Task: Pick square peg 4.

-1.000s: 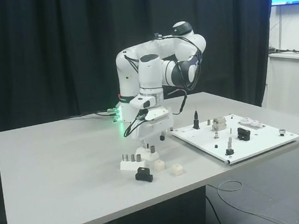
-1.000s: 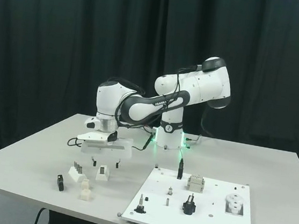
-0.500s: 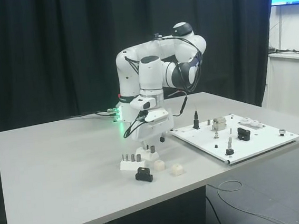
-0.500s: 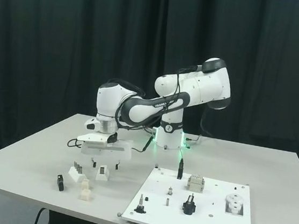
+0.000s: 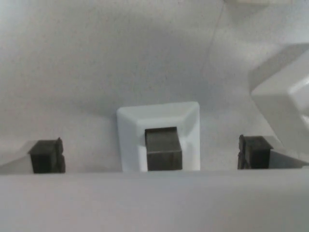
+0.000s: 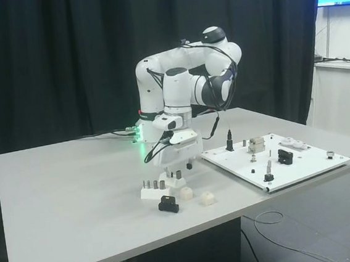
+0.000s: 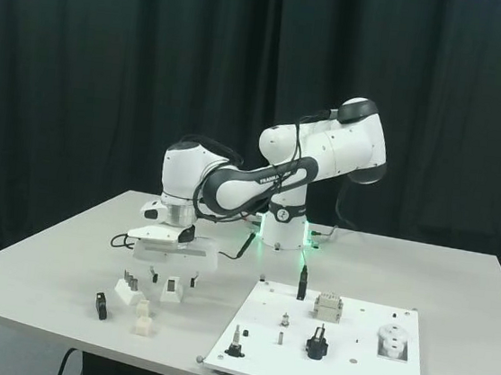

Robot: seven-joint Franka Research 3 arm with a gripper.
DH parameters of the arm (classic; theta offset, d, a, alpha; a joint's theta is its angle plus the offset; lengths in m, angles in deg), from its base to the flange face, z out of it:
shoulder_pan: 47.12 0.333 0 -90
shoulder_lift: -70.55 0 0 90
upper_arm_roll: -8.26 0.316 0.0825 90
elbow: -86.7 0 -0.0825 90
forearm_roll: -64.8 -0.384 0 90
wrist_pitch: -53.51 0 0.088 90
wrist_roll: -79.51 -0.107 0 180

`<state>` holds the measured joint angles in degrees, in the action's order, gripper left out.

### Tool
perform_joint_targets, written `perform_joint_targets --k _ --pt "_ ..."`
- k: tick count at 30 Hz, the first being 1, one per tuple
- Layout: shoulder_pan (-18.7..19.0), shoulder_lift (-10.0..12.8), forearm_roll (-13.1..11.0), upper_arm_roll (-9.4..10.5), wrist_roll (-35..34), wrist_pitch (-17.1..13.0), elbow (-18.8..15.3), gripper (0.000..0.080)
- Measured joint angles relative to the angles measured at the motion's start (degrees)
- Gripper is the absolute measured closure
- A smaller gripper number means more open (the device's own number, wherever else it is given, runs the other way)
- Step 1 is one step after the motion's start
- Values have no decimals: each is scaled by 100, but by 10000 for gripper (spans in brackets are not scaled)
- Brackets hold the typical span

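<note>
Wrist view, left to right: one black fingertip; white holder with square peg 4 standing upright in its socket; second black fingertip at the far side. Hand open, a finger on either side of the peg, neither touching it. Holder rests on the grey surface; a second white block lies just beside it. Step in hand, judged: descent onto the peg. Advice: keep the peg centred between the fingers, lower straight, close squarely on its flat faces. Second room view: arm bent forward, wrist pointing straight down, hand low over the holder.
</note>
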<state>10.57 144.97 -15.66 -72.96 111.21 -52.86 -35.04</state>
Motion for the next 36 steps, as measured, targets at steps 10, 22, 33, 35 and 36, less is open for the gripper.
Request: perform_joint_targets --k 10,22,33,35,36 --pt "-98 14 1 71 74 -52 56 3" --pt "-191 24 10 118 121 -33 119 136" --pt "-195 24 17 118 121 9 187 482" --pt "-196 24 26 118 121 9 191 482" --pt "-196 24 30 118 121 9 191 482"
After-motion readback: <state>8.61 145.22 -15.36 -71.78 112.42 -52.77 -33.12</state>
